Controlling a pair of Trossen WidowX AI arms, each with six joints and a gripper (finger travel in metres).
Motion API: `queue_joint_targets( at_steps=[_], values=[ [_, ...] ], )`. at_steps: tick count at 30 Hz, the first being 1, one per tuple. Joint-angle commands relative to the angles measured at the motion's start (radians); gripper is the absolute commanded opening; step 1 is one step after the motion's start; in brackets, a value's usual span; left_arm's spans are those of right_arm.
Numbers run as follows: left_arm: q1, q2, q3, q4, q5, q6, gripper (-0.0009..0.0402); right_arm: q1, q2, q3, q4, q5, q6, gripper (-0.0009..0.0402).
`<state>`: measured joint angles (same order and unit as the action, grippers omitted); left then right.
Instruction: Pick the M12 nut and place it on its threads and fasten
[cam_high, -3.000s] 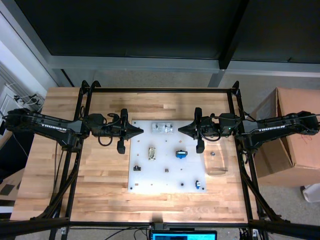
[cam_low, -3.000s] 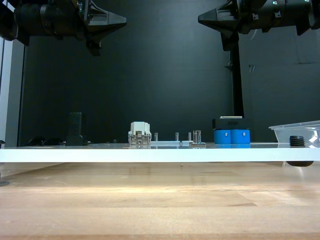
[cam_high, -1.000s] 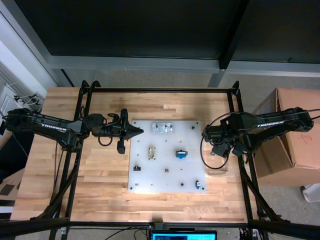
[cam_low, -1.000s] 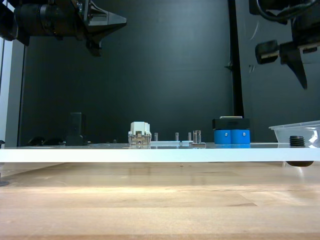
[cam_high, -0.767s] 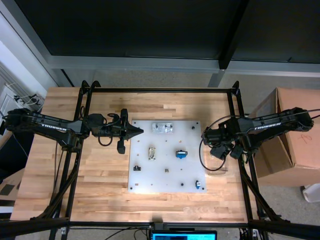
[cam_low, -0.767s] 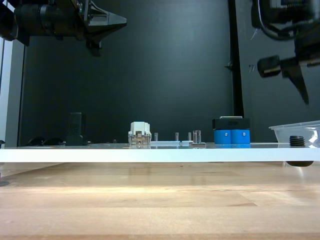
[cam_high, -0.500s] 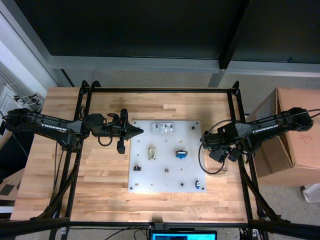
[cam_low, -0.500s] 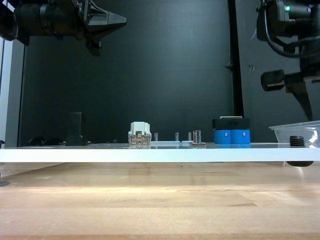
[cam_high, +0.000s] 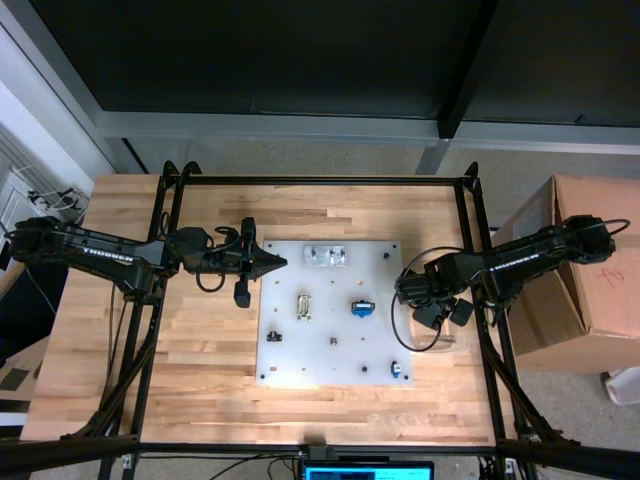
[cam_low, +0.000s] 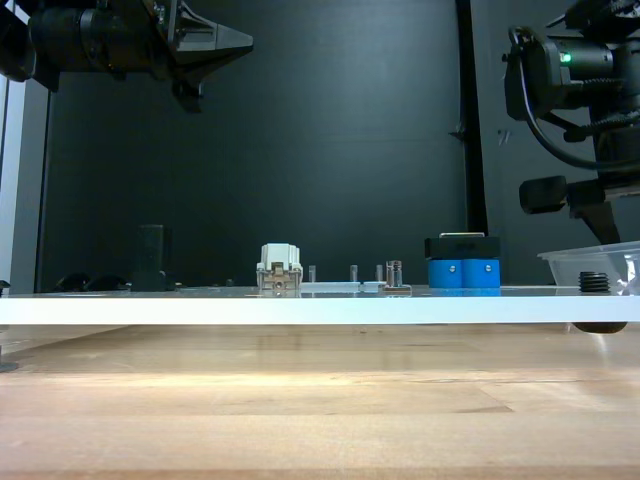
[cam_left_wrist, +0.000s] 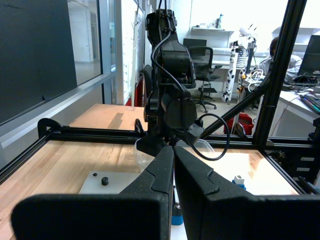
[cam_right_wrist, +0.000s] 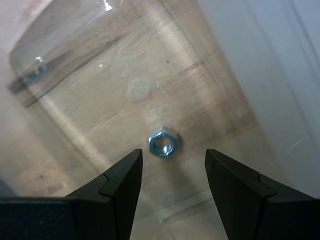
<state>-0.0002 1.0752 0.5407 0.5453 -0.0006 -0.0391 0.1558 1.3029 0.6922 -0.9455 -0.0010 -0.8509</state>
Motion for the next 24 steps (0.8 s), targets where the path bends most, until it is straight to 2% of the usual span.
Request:
queue_joint_targets(
  at_steps=[1, 24],
  values=[
    [0.0, 0.0, 0.0, 0.0, 0.0, 0.0, 0.0, 0.002, 0.0, -0.018, 0.02, 0.0, 0.0, 0.0173],
    [0.0, 0.0, 0.0, 0.0, 0.0, 0.0, 0.0, 0.011, 0.001, -0.088, 0.111, -0.006, 0.006, 0.0172]
  ],
)
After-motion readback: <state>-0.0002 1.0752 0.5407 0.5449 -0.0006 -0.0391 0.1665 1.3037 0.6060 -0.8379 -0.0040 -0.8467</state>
